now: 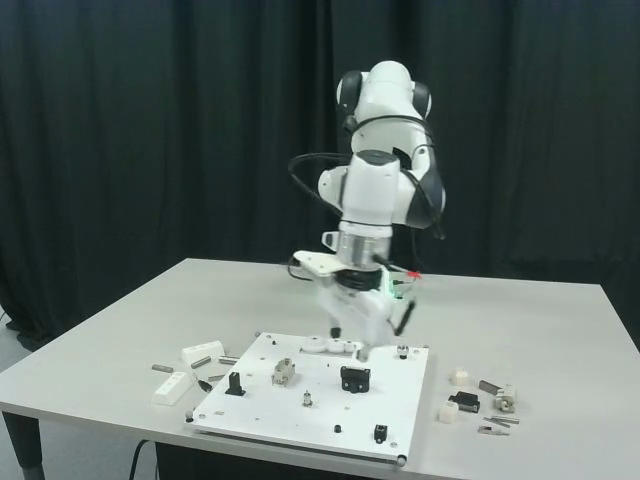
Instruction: Remove BNC.
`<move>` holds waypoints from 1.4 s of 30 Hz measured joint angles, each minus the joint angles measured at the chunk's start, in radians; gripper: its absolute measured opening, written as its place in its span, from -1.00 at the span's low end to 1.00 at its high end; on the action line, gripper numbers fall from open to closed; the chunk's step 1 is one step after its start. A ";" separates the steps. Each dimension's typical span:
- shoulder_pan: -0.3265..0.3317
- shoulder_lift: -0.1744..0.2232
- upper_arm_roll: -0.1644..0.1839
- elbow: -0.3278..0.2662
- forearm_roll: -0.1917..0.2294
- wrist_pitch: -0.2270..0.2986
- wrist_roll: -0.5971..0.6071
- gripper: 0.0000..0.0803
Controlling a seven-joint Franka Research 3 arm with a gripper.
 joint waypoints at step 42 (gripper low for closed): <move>-0.190 0.074 0.030 -0.007 0.121 0.051 0.283 0.99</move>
